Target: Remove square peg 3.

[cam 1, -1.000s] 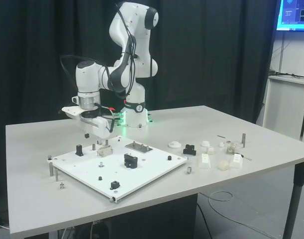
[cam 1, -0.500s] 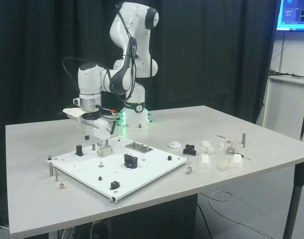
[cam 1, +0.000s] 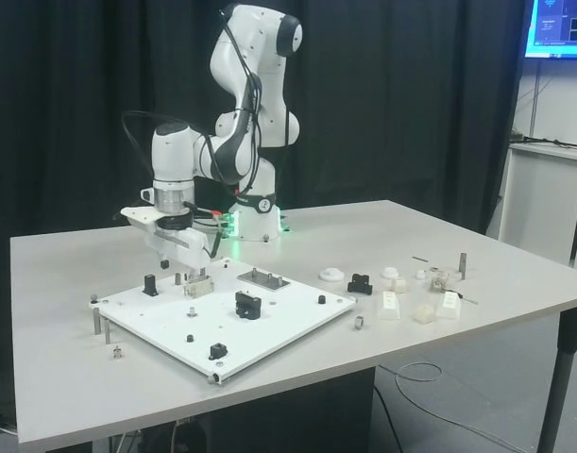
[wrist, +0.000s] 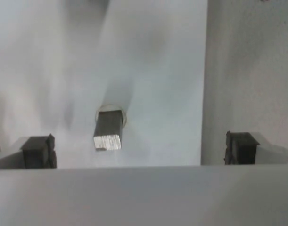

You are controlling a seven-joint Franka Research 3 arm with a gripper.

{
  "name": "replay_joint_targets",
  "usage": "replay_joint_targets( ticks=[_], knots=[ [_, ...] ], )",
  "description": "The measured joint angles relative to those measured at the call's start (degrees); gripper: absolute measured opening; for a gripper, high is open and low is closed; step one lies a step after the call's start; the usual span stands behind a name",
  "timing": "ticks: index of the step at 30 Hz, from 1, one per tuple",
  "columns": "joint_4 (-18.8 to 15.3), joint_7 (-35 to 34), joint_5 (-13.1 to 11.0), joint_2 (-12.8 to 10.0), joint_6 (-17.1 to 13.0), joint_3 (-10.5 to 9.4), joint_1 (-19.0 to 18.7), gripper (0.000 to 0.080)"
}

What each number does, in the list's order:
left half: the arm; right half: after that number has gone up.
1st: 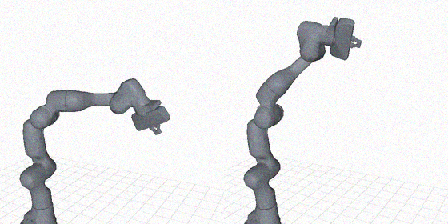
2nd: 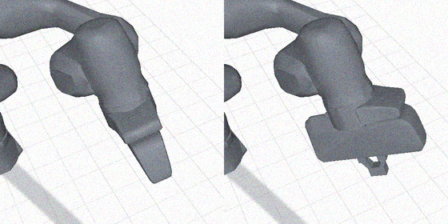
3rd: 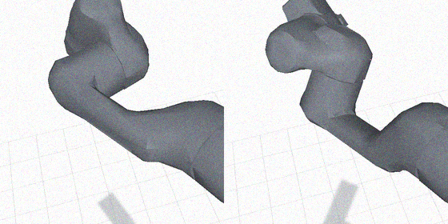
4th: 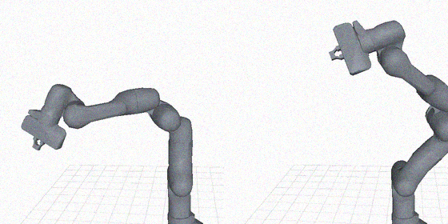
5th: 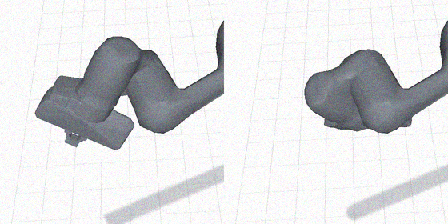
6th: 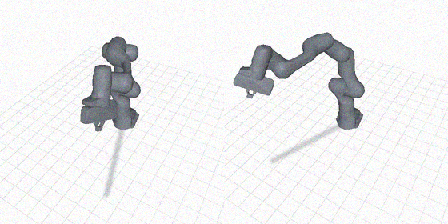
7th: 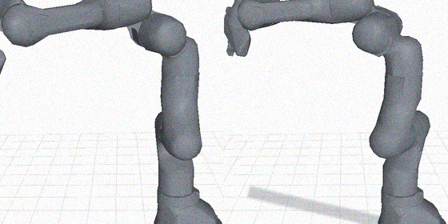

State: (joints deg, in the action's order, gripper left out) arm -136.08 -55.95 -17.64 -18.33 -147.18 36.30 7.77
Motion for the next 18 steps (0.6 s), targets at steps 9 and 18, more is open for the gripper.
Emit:
replay_joint_targets(
  ticks=[9, 18],
  knots=[
    [-0.08, 0.22, -0.05, -0.76, -1.49, -0.42, 0.00, 0.0800],
    [-0.10, 0.03, -2.98, -1.68, -3.62, -0.63, 0.00, 0.0686]
  ],
)
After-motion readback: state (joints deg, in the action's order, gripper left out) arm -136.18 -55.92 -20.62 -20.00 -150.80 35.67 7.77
